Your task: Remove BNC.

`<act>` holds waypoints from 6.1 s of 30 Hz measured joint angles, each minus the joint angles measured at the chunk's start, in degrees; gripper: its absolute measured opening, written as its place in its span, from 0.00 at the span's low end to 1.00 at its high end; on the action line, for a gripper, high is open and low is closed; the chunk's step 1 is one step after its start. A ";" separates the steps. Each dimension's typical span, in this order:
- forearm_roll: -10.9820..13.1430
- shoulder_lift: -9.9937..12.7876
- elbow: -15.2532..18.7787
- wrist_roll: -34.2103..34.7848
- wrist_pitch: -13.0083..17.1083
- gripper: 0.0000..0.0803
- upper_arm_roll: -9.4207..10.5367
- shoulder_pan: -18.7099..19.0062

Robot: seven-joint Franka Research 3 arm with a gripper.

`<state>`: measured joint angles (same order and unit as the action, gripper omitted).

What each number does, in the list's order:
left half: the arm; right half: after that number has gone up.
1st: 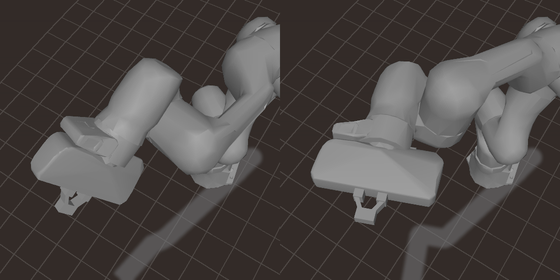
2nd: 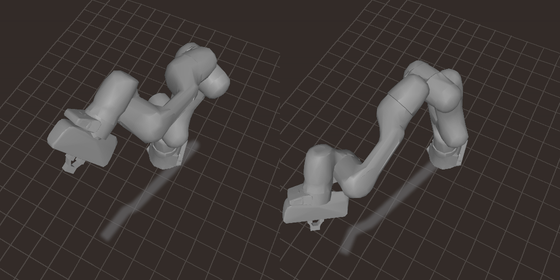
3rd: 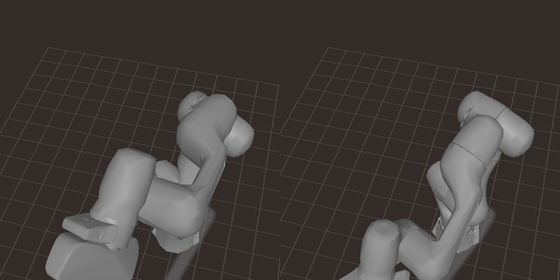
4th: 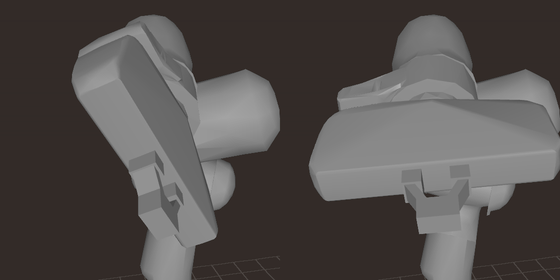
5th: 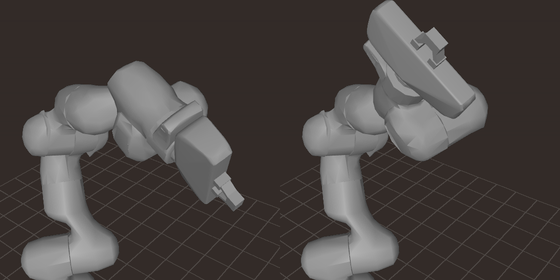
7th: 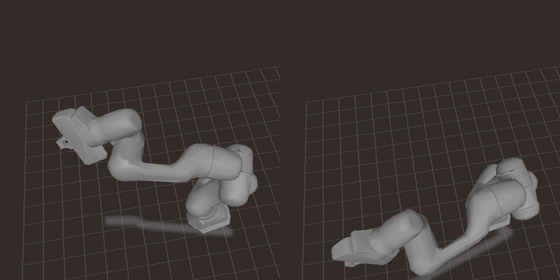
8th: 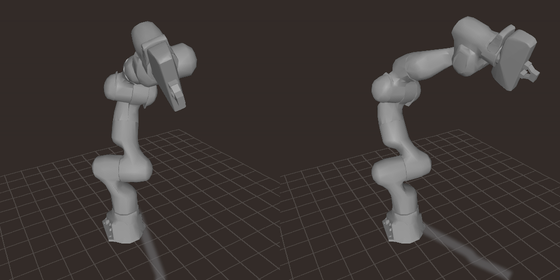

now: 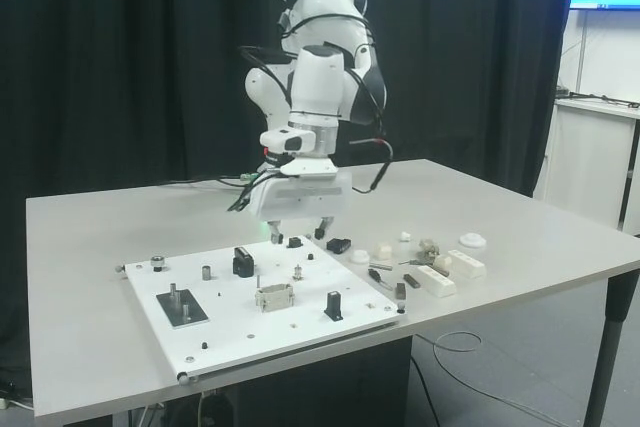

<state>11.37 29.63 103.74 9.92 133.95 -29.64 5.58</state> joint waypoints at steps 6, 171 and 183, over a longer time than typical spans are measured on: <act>0.16 1.27 -0.82 10.02 0.01 1.00 0.10 -0.06; 5.85 3.91 6.12 -7.40 3.87 0.15 3.04 -2.14; 5.85 3.91 6.12 -15.34 3.97 0.15 3.04 -2.20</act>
<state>17.21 33.55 109.86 -5.42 137.93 -26.60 3.39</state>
